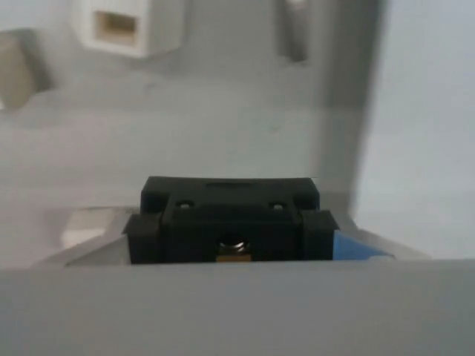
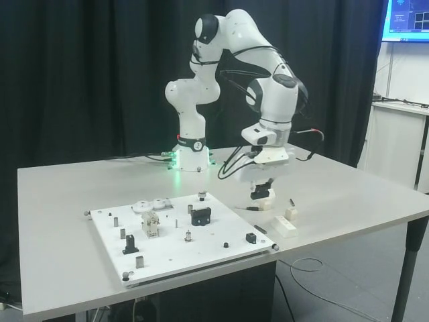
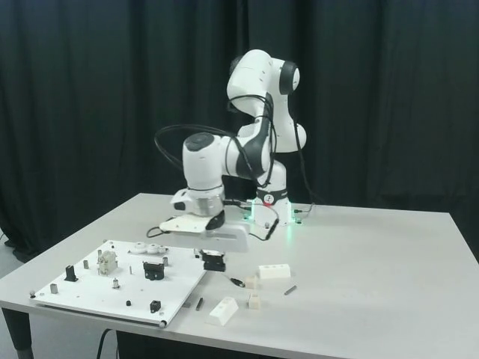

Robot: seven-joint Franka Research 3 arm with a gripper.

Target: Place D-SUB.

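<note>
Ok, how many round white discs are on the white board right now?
2. They lie side by side near the edge of the white board that faces the arm's base: the first disc and the second disc next to it. No others show; small ones could be hidden.

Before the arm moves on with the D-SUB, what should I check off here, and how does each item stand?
1. Black D-SUB held in the claw: ok.
2. Part clear of the grey table, carried above it: ok.
3. Claw over the white board: not ok, it hangs beside the board's edge.
4. Which spot on the board receives the D-SUB: cannot tell.
5. Loose white blocks out of the claw's way: ok.
</note>
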